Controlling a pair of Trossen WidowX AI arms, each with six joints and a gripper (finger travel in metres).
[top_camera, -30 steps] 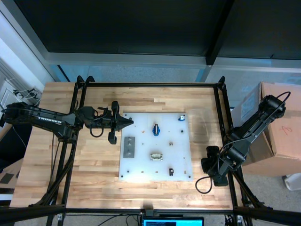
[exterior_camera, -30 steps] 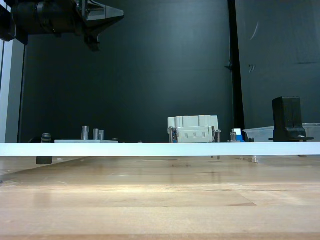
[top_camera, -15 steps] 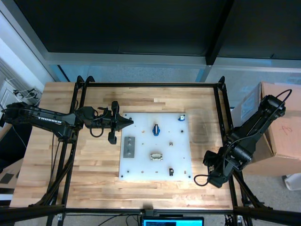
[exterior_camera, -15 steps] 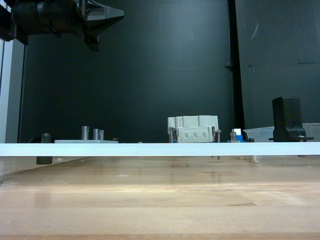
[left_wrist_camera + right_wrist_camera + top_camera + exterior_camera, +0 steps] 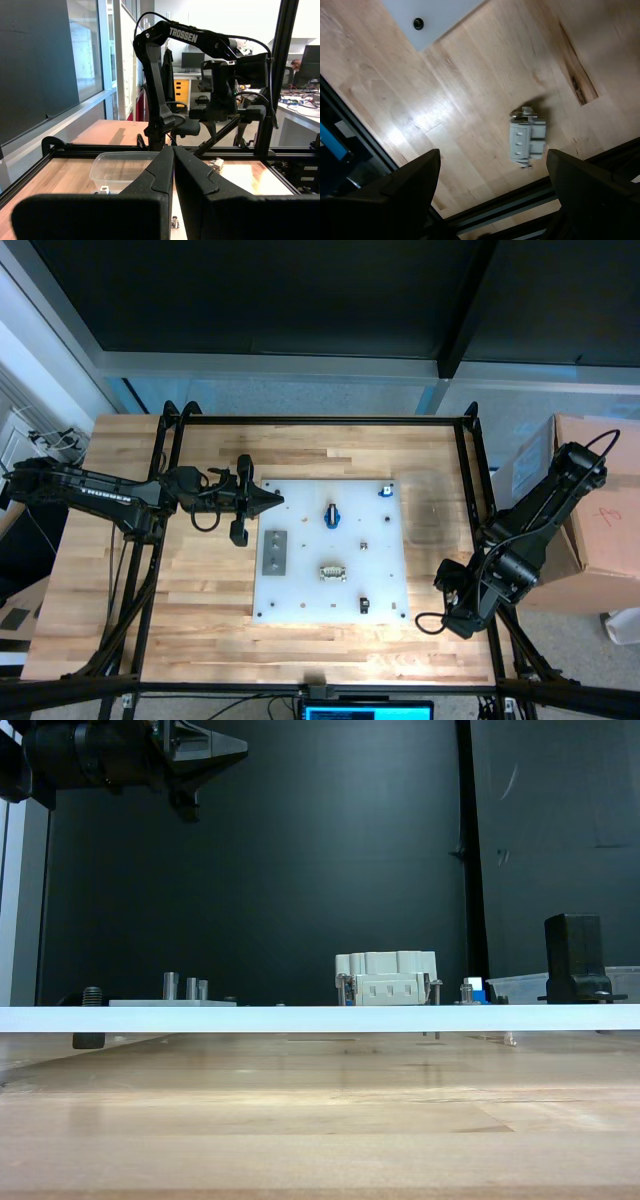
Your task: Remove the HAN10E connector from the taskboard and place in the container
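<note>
Grey HAN10E connector (image 5: 332,573) sits seated on the taskboard (image 5: 300,592) at frame centre. Left gripper (image 5: 268,499), clenched, hovers at the board's upper-left edge; right gripper (image 5: 451,604), released wide, hangs lower right over a second loose connector (image 5: 527,142).

Room is open above the board (image 5: 300,600) except the left gripper (image 5: 272,500), fingers together, high over its far-left corner; the HAN10E connector (image 5: 333,572) stands seated toward its near edge. Right of board: container (image 5: 120,167) at the far end, right gripper (image 5: 493,159) spread above a loose connector (image 5: 527,137) beside the frame rail (image 5: 505,206).
</note>
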